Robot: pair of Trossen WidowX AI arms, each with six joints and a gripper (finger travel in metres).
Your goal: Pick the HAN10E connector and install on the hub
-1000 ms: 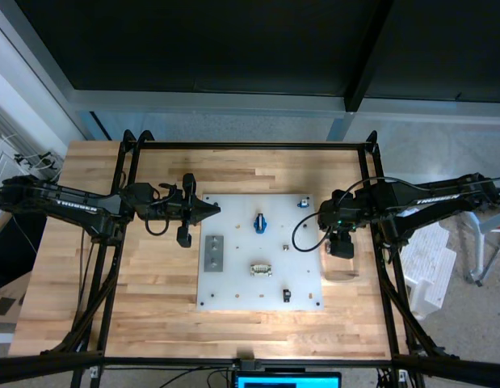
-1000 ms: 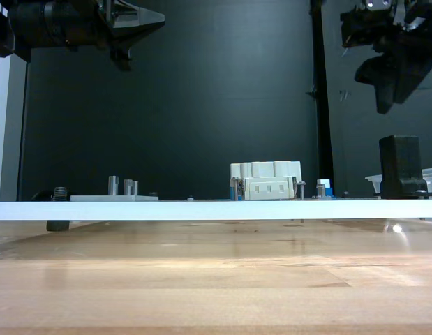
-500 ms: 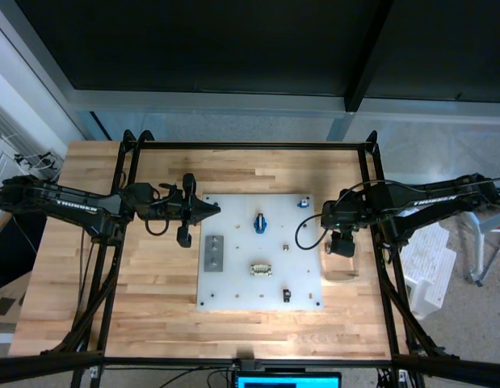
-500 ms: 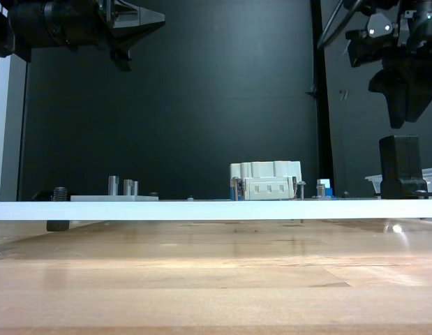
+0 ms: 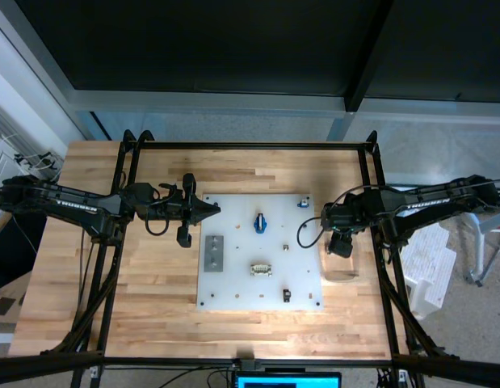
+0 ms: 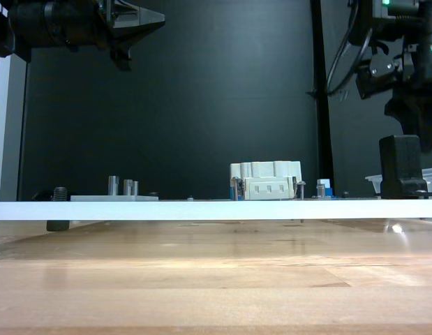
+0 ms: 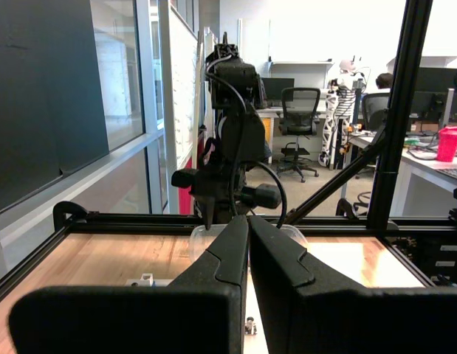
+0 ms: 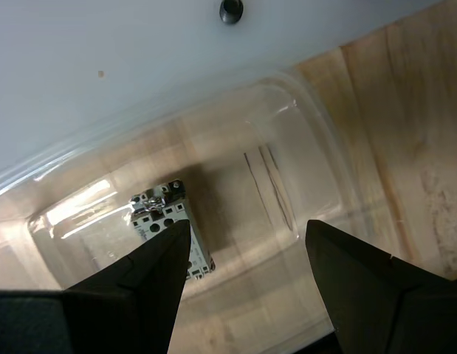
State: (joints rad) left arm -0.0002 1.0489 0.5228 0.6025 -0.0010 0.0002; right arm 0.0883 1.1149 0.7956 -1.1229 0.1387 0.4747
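We are holding our right gripper (image 8: 246,228) over the clear tray (image 8: 317,125) at 3 o'clock off the white board (image 5: 233,295), its fingers spread wide and empty. The HAN10E connector (image 8: 158,214) is lying inside that tray. The hub (image 5: 261,269) is sitting on the board, slightly toward 6 o'clock from its middle. Our left gripper (image 5: 211,208) is hanging clenched near the board's 10 o'clock corner.

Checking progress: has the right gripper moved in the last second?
Yes: the right gripper has dropped toward the black part in the low view. The left gripper hangs high, shut.

White board (image 5: 233,291) — grey block (image 5: 212,252), blue piece (image 5: 260,222), clear tray (image 8: 302,169)
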